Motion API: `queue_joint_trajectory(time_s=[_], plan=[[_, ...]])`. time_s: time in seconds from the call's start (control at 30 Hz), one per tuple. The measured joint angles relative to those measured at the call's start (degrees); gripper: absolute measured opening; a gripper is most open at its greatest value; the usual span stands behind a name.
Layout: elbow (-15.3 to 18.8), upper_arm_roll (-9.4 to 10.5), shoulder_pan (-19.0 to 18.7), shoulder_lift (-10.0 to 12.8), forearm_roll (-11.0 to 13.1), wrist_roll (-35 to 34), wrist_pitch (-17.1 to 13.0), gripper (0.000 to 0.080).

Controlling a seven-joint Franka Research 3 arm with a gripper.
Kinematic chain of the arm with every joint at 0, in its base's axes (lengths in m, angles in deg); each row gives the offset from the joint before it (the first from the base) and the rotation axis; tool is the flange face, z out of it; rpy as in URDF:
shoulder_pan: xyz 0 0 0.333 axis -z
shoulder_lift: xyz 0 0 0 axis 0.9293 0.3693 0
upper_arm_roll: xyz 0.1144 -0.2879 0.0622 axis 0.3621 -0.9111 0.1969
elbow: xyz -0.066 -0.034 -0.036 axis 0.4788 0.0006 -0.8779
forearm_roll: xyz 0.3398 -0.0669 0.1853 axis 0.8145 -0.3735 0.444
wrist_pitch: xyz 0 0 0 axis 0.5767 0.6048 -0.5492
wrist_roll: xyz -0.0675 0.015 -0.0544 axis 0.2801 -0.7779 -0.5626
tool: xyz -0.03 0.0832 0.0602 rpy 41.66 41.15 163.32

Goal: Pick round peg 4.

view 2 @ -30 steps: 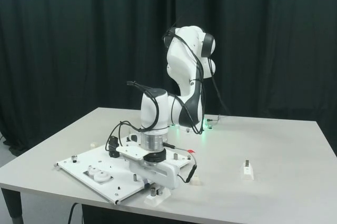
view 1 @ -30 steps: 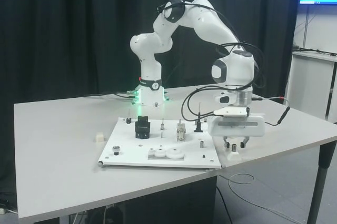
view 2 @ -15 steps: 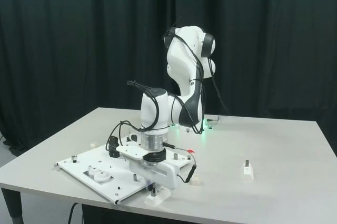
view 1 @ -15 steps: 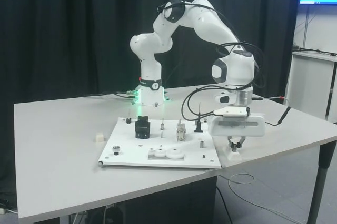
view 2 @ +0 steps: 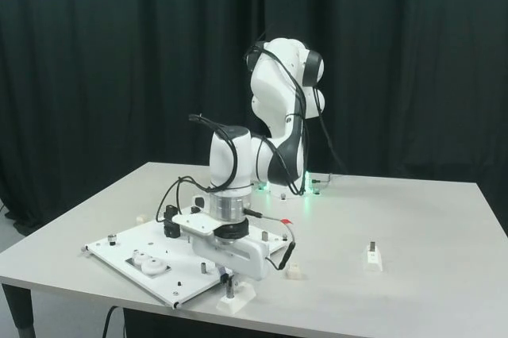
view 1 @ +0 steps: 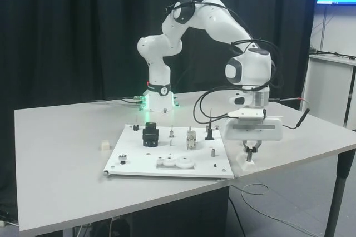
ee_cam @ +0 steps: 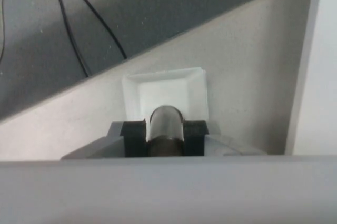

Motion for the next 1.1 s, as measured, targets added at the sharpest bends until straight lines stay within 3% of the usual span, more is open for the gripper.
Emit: queue_joint_trajectory(time_s=[0.23, 0.43, 1.1], plan=[[-3.07, -0.51, 0.31, -0.01, -0.25, 0.00, 5.04, 0.0144], [-4.59, -0.60, 0.68, -0.01, -0.40, 0.00, 7.55, 0.0144], [-6.07, -0.60, 1.66, -0.01, -0.39, 0.00, 10.29, 0.0144]])
